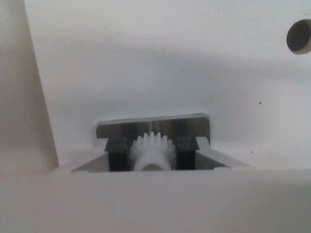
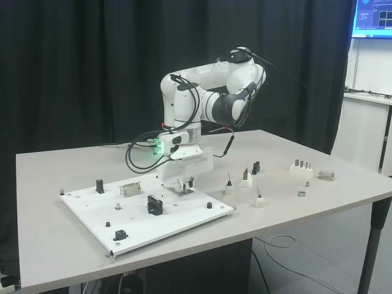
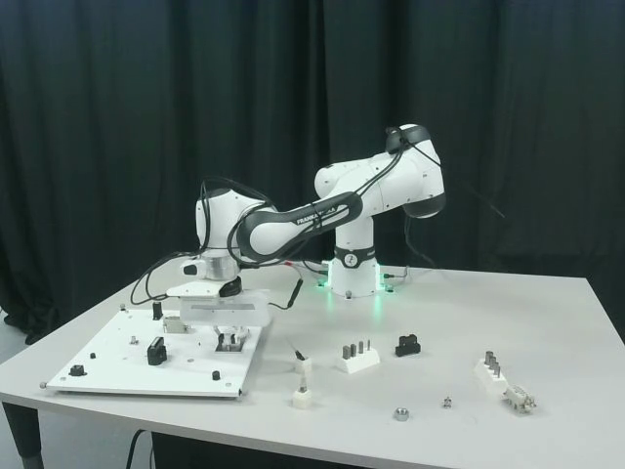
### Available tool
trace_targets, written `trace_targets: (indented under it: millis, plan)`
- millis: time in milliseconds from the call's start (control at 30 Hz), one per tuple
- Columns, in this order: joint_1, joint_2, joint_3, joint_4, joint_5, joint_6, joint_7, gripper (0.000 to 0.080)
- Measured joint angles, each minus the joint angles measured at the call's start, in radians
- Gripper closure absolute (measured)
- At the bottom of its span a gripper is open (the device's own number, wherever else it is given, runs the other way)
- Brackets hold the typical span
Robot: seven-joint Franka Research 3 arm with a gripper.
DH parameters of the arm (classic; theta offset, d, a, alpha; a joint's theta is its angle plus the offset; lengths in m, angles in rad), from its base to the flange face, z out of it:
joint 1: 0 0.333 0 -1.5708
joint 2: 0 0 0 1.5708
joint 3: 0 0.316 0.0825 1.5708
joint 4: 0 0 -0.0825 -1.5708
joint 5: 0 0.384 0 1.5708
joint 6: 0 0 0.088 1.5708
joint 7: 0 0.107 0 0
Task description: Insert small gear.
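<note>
Black curtains are seen behind the grey surface (image 2: 318, 177) in the first room view. The white arm (image 2: 208, 98) is bent down over a flat white board (image 2: 184, 217), and the tool (image 2: 185, 182) is held low, close above the board. Small black blocks (image 2: 154, 204) are seen on the board beside the tool.

From the second room view, the tool (image 3: 231, 339) is seen just above the board (image 3: 127, 376). More small parts (image 3: 357, 356) are left on the surface, well apart from the tool.

In the wrist view, the small gear (image 1: 152, 148) is clamped between the two black fingers (image 1: 118, 154) of the tool (image 1: 152, 155). The gear is white, round and toothed, and looks like hard plastic. A smooth board (image 1: 170, 73) with a round hole (image 1: 299, 36) lies below. The gear seems to be picked up, but not put in yet.
</note>
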Motion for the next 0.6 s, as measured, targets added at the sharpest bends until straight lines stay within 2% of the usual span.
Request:
trace_targets:
  millis: [367,400,533,567,600]
  plan:
    - [0.002,0.000,-0.002,0.002,0.000,-0.002,0.031,0.0607]
    - [0.003,0.000,-0.003,0.003,-0.001,-0.002,0.031,0.0429]
    - [0.005,0.000,-0.013,0.008,-0.009,-0.002,0.031,0.0429]
    - [0.006,0.000,-0.016,0.009,-0.012,-0.002,0.032,0.0136]
    - [0.006,0.000,-0.019,0.011,-0.016,-0.002,0.034,0.0136]
